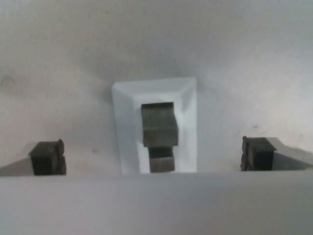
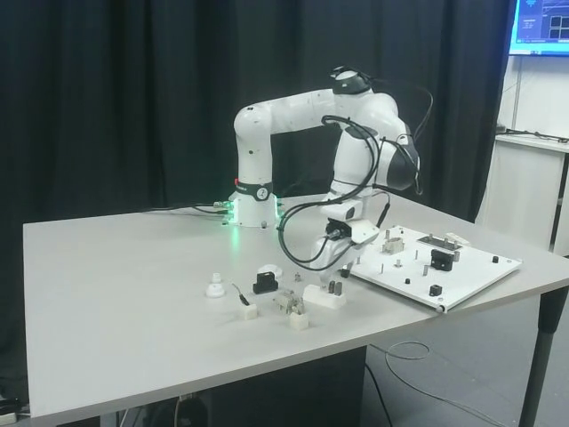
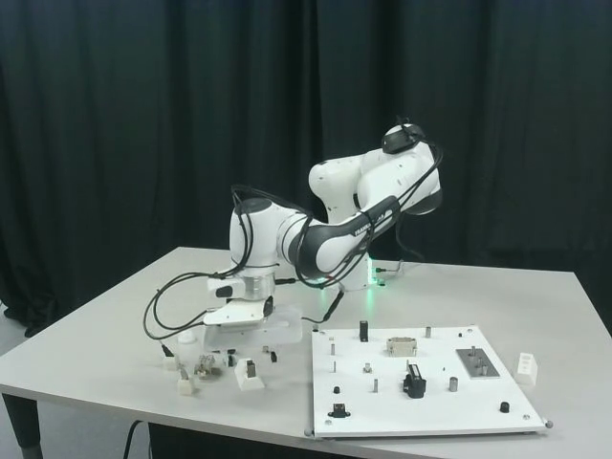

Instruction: Pick square peg 3.

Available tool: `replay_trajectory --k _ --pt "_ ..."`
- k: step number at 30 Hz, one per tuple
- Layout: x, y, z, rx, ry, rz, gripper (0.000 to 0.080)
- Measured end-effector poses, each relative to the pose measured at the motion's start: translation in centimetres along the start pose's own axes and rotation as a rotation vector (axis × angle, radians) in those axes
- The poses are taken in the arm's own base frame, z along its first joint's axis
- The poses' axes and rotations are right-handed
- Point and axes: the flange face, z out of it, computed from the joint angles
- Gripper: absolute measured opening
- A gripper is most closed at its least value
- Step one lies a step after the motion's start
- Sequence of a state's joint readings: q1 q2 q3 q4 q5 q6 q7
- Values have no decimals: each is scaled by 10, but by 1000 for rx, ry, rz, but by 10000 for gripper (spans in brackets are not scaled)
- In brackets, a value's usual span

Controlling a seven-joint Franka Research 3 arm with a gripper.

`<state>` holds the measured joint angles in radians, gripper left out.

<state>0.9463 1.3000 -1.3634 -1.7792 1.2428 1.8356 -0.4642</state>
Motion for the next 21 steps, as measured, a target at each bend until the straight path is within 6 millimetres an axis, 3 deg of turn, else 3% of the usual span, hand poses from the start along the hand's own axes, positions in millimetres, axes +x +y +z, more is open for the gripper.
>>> replay_trajectory --k 17,18,21 --pt "-8 3 15 3 -39 -5 799" --pt "-8 4 15 3 -39 -5 688" --pt "-8 4 15 3 -39 -4 688"
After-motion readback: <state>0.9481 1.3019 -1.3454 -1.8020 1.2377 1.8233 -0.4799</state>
